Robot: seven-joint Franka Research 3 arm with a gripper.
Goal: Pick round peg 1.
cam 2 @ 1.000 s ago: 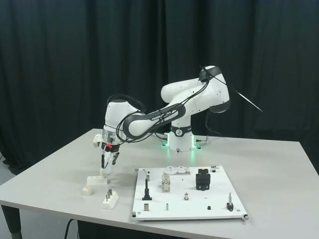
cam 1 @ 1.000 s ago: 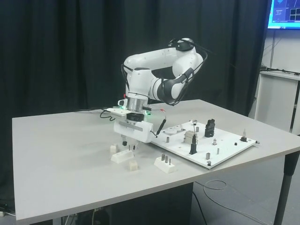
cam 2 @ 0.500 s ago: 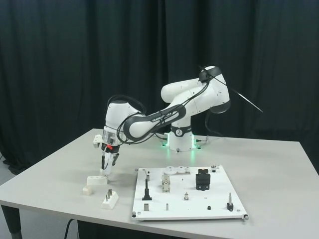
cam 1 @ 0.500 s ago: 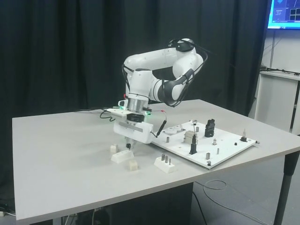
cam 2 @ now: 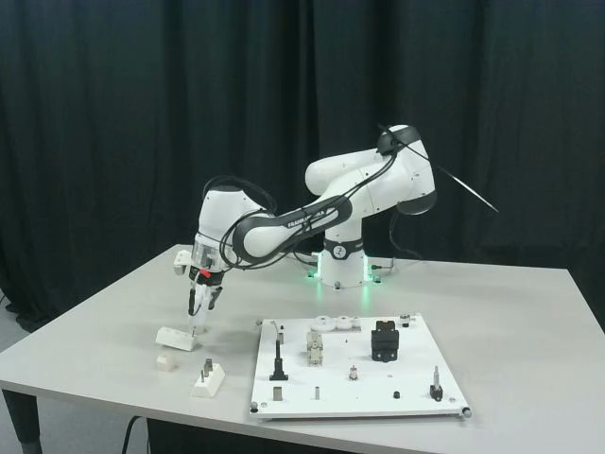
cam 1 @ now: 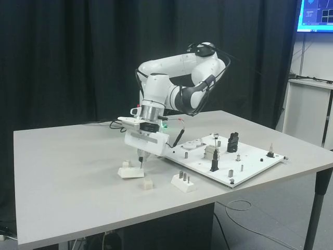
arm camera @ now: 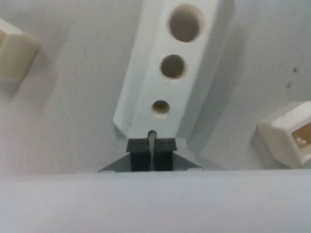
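My gripper (arm camera: 151,154) is shut on round peg 1 (arm camera: 151,141), a thin grey pin that stands upright between the black fingertips (arm camera: 138,154). The peg hangs just above the white holder block (arm camera: 170,73), whose three round holes all show empty. In the first room view the gripper (cam 1: 141,158) hovers over the holder block (cam 1: 130,172) at the table's front left, with the peg (cam 1: 141,163) sticking down from it. The second room view shows the gripper (cam 2: 197,316) above the same block (cam 2: 177,338).
A small white cube (cam 1: 146,183) lies in front of the holder block and another small block (cam 1: 125,164) behind it. A second white holder (cam 1: 183,182) with two pegs stands to the right. Further right lies the white assembly board (cam 1: 250,165) with several upright parts.
The gripper has risen from the holder block with the peg in its fingers. The holder block has shifted slightly across the table.
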